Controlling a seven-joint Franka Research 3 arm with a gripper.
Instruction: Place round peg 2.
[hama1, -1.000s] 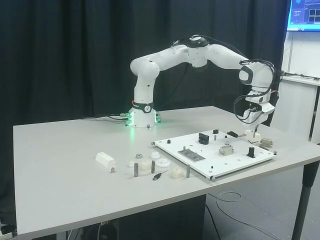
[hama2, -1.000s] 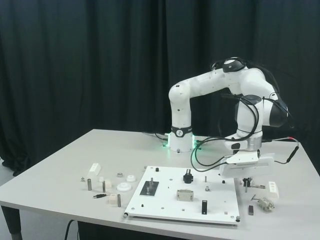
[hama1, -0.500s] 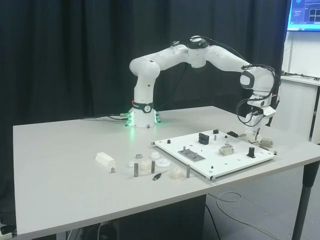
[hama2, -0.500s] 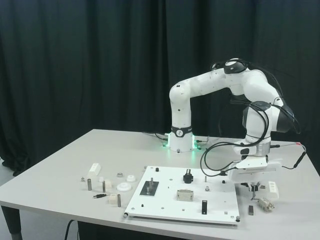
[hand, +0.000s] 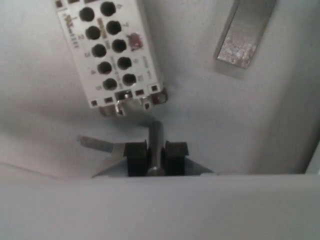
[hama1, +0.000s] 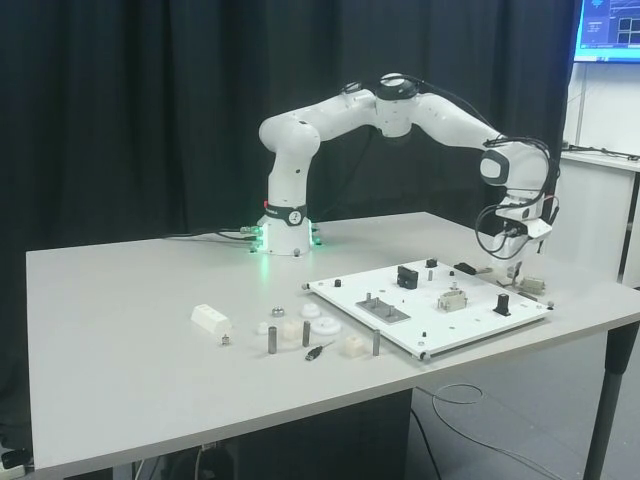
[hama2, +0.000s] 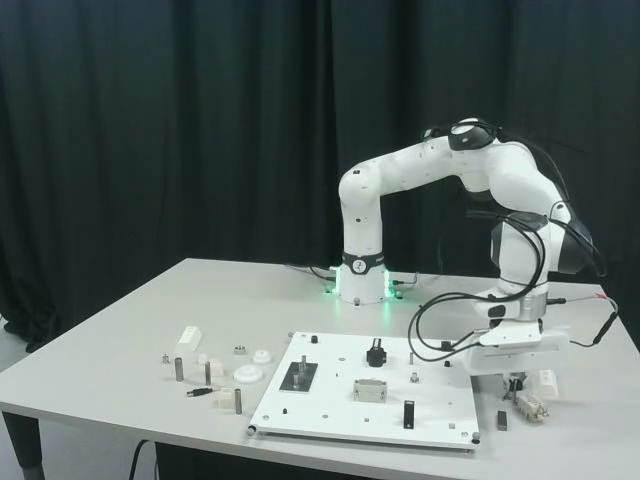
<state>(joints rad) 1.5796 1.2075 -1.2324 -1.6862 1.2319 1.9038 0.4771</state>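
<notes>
Grey tabletop (hand: 280, 125) lies under the gripper (hand: 155, 156), whose black fingers pinch the slim grey round peg (hand: 155, 145) between them, its long axis running straight out past the fingertips toward the white holed block (hand: 107, 50) just beyond.

A slim grey metal round peg (hand: 155, 145) stands upright, pinched between the two black fingers (hand: 135, 156). Its lower end hangs just beside the white block pierced with two rows of numbered round holes (hand: 110, 50), off the white board's edge, above the grey bench (hama2: 580, 420).
</notes>
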